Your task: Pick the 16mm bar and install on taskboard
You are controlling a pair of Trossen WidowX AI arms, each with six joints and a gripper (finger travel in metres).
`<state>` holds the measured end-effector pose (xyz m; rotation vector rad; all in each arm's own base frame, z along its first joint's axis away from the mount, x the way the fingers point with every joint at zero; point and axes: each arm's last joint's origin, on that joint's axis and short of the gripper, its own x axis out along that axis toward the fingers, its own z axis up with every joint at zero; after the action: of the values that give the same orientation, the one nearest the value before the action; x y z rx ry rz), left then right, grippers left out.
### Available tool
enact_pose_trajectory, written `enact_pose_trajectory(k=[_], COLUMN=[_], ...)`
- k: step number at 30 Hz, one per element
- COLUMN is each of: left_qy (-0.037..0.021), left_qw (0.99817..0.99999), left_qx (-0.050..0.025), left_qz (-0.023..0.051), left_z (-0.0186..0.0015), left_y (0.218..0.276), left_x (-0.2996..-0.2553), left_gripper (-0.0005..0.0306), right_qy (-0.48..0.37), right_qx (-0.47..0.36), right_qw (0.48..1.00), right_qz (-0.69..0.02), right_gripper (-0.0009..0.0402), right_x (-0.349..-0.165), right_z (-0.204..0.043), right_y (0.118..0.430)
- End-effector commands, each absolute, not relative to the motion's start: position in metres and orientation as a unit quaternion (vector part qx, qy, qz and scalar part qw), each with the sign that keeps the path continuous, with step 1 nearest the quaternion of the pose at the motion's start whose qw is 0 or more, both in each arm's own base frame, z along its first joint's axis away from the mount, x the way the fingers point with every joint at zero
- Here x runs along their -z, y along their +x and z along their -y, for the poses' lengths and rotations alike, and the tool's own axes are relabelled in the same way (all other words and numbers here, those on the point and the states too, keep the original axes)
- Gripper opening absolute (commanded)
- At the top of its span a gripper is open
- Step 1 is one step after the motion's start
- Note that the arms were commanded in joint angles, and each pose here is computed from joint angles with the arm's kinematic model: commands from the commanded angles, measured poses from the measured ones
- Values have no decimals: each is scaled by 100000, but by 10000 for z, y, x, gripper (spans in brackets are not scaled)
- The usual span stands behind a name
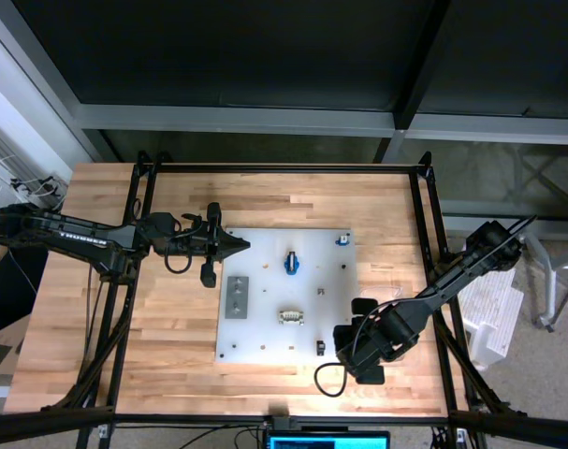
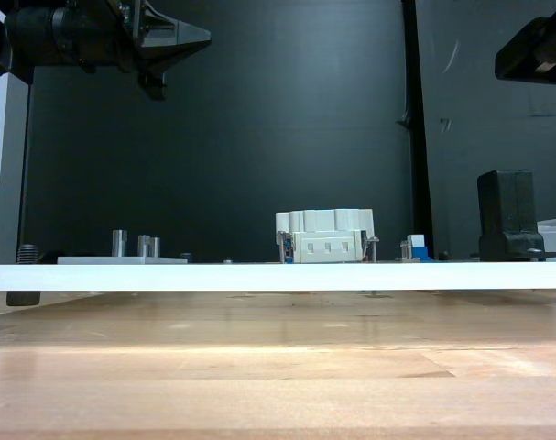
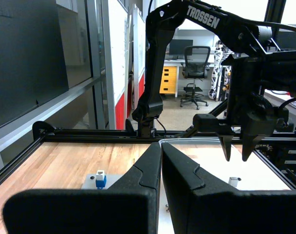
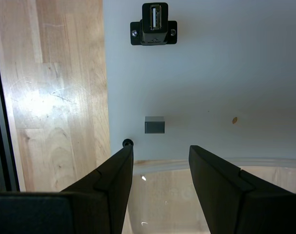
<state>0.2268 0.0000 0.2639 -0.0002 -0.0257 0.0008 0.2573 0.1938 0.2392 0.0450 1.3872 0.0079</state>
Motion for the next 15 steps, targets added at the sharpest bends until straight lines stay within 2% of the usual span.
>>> enact_pose_trajectory(k=[1,8,15], left_qy=[-10,-10,-10], left_qw=[99992,99992,99991], left_qx=[-19,-38,-38], left_qz=[1287,1287,1307], left_z=[0,-1,-1], left_y=[2268,2268,2268], left_x=[-2639,-2639,-2639], left_gripper=[0,0,0], right_qy=[1855,1053,3864], right_qx=[-569,167,731], right_qw=[76915,79399,83118], right_qz=[-63878,-60784,-55461], right_gripper=[146,102,16], right_x=[-2396,-2521,-2719], right_z=[-1936,-1832,-1408], right_y=[2573,2580,2499])
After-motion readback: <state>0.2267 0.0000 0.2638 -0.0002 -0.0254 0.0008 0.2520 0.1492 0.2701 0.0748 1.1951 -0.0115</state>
